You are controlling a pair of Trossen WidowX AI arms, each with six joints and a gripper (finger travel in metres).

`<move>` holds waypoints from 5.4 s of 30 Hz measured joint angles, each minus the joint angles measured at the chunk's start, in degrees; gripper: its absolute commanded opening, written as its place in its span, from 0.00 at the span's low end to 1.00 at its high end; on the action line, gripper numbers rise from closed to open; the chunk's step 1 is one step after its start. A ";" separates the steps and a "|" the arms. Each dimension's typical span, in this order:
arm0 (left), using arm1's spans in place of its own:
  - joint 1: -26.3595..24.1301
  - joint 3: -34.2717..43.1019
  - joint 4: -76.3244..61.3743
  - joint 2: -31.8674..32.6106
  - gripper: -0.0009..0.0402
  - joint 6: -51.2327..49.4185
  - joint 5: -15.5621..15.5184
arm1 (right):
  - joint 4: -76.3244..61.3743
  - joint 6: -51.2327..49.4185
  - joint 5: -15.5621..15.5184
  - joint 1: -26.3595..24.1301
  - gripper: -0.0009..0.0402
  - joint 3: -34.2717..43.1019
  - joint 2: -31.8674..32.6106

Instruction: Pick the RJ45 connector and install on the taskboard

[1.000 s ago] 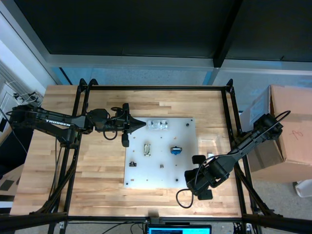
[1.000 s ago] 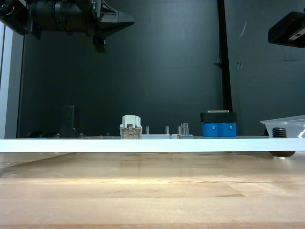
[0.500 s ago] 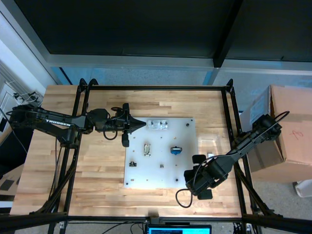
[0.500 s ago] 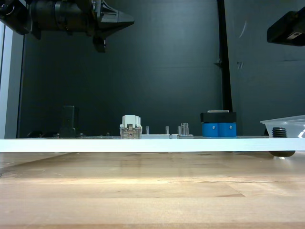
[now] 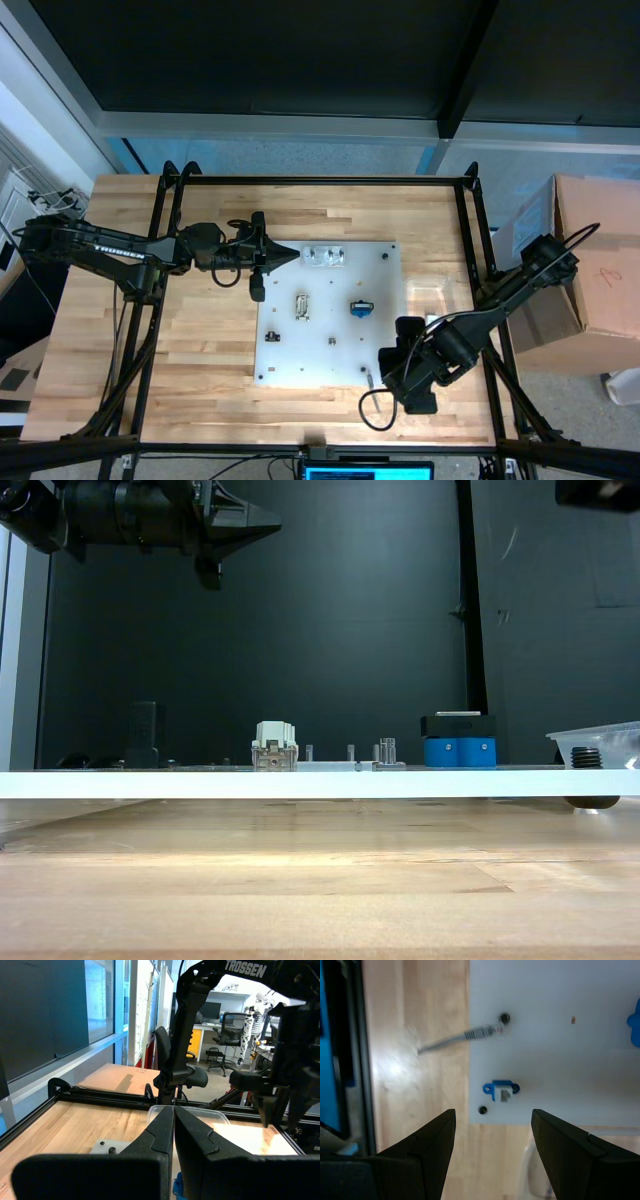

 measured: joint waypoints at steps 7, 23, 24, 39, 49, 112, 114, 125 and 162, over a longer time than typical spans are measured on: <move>0.00 0.00 0.00 0.00 0.02 0.02 0.00 | -0.07 0.92 -0.07 1.62 0.46 3.17 2.19; 0.00 0.00 0.00 0.00 0.02 0.02 0.00 | 7.30 15.63 0.13 3.61 0.44 3.39 8.17; 0.00 0.00 0.00 0.00 0.02 0.00 0.00 | 7.43 18.84 0.33 3.72 0.44 3.39 8.92; 0.00 0.00 0.00 0.00 0.02 0.00 -0.02 | 14.69 37.51 0.66 3.93 0.42 3.39 18.10; 0.00 0.00 0.00 0.00 0.02 0.02 0.00 | 13.97 20.46 2.03 3.28 0.42 3.85 18.93; 0.00 0.00 0.00 0.00 0.02 0.02 0.00 | 13.75 -65.59 2.54 -4.76 0.02 -0.59 16.81; 0.00 0.00 0.00 0.00 0.02 0.02 0.00 | 13.05 -61.88 2.86 -4.87 0.02 -0.63 15.02; 0.00 0.00 0.00 0.00 0.02 0.02 -0.02 | 16.33 -35.04 15.72 -6.54 0.02 -9.73 -2.99; 0.11 -0.02 0.68 0.02 0.02 -0.24 -1.53 | 55.23 -11.02 59.45 -19.52 0.02 -18.08 -6.10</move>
